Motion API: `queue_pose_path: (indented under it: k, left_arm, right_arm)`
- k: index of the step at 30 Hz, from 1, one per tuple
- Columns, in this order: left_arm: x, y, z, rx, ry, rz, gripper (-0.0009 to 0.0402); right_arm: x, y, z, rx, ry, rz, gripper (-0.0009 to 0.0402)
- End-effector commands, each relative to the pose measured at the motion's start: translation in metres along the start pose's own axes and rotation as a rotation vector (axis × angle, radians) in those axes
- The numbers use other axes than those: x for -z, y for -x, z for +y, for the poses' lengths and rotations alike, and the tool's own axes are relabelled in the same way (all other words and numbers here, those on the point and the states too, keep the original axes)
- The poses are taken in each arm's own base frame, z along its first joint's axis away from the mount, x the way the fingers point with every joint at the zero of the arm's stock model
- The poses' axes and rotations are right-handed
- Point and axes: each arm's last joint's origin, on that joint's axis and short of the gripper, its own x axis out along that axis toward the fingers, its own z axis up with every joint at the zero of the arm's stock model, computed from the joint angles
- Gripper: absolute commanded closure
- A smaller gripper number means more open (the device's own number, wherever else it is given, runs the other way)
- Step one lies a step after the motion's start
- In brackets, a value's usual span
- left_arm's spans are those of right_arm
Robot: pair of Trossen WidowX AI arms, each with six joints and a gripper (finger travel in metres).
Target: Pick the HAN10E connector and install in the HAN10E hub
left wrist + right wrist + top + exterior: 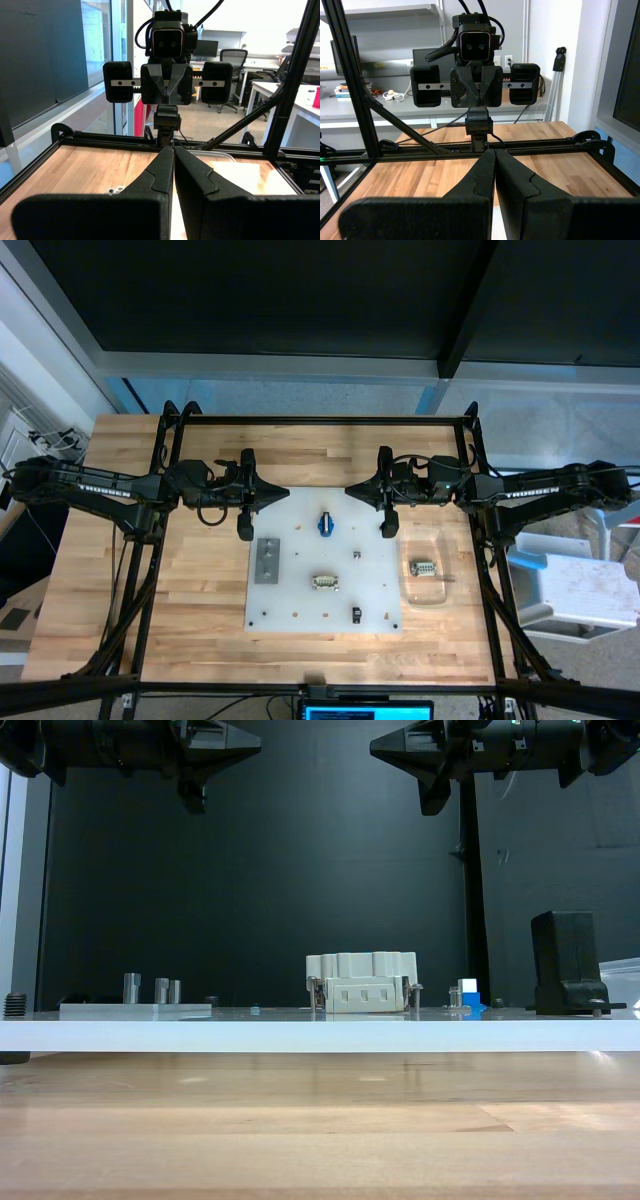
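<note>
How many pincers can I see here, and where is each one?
2. The left pincer hangs over the far left part of the white board, the right pincer over its far right part. Both are shut, empty, tips facing.

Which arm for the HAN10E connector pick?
Right. The HAN10E connector lies in the clear tray off the board's right edge, nearer the right claw. Both hang shut above the board's far edge; the left claw is farther.

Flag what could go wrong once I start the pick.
Both claws hang shut over the board: left claw, right claw.
1. The HAN10E connector lies in a clear tray off the board; the right claw could clip its rim.
2. A black part stands near the HAN10E hub; carrying in could knock it.
</note>
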Motion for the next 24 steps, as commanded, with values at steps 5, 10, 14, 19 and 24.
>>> queue_pose_path:
  k: [5, 10, 14, 19, 24]
  left_arm:
    - [0.0, 0.0, 0.0, 0.0, 0.0, 0.0, 0.0393]
    - [0.0, 0.0, 0.0, 0.0, 0.0, 0.0, 0.0393]
    - [0.0, 0.0, 0.0, 0.0, 0.0, 0.0, 0.0393]
    - [0.0, 0.0, 0.0, 0.001, 0.0, 0.0, 0.0393]
    - [0.0, 0.0, 0.0, 0.0, 0.0, 0.0, 0.0393]
  right_arm:
    - [0.0, 0.0, 0.0, -0.001, 0.0, 0.0, 0.0393]
    - [0.0, 0.0, 0.0, -0.002, 0.0, 0.0, 0.0393]
    - [0.0, 0.0, 0.0, -0.002, 0.0, 0.0, 0.0393]
    - [-0.001, 0.0, 0.001, -0.002, -0.011, 0.01, 0.0393]
    - [-0.01, -0.002, 0.002, 0.015, -0.005, 0.263, 0.0393]
